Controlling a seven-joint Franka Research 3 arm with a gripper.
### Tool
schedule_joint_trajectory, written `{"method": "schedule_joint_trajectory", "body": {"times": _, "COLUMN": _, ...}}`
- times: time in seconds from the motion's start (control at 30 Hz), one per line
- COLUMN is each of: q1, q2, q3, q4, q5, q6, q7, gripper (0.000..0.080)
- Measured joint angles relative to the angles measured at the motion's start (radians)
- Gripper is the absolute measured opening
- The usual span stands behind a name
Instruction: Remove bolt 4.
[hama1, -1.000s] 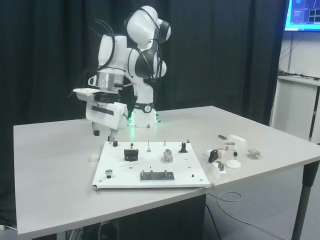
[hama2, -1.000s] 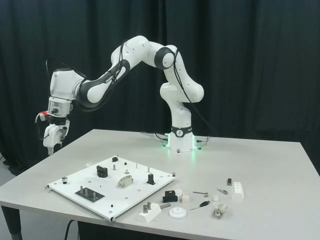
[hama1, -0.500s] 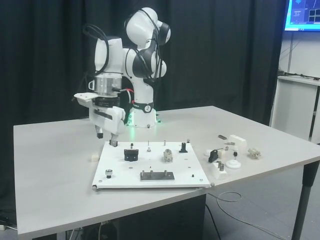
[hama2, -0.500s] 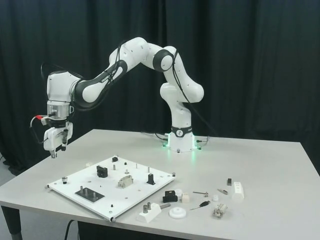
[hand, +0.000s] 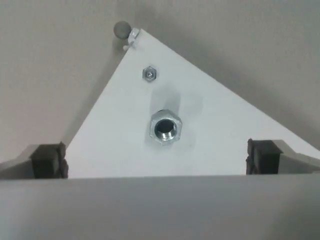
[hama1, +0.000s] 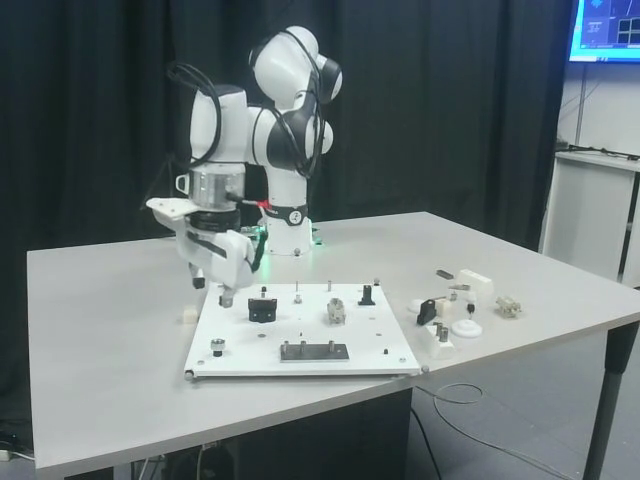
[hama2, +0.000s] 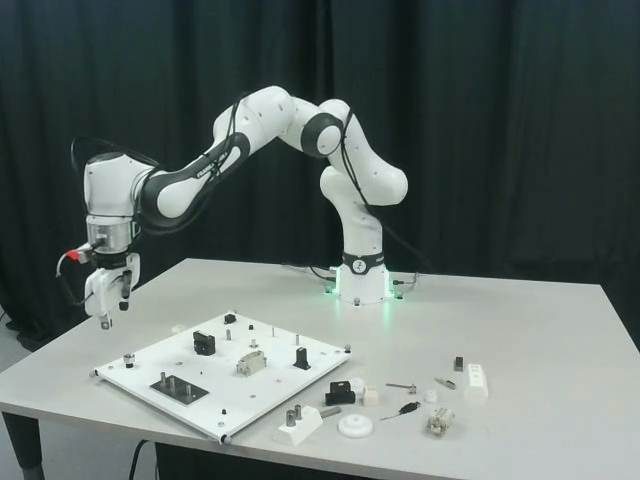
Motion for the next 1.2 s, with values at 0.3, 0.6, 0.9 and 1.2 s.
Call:
{"method": "schedule_joint_trajectory", "body": {"times": 0.3, "q1": -0.012, "q2": 0.046, "q3": -0.001, "q4": 0.023, "q5": 0.082, "q6": -0.016, "q7": 0.015, "gripper": 0.0800}}
{"method": "schedule_joint_trajectory", "body": {"times": 0.6, "q1": -0.017, "q2": 0.081, "q3": -0.013, "q4": 0.023, "q5": 0.112, "q6": -0.011, "q7": 0.038, "gripper": 0.0800}}
{"method": "schedule_joint_trajectory", "body": {"times": 0.9, "q1": -0.014, "q2": 0.104, "q3": -0.013, "q4": 0.023, "q5": 0.116, "q6": -0.004, "q7": 0.071, "gripper": 0.0800}}
{"method": "schedule_joint_trajectory", "body": {"times": 1.2, "q1": -0.006, "q2": 0.120, "q3": -0.013, "q4": 0.023, "q5": 0.116, "q6": -0.004, "q7": 0.088, "gripper": 0.0800}}
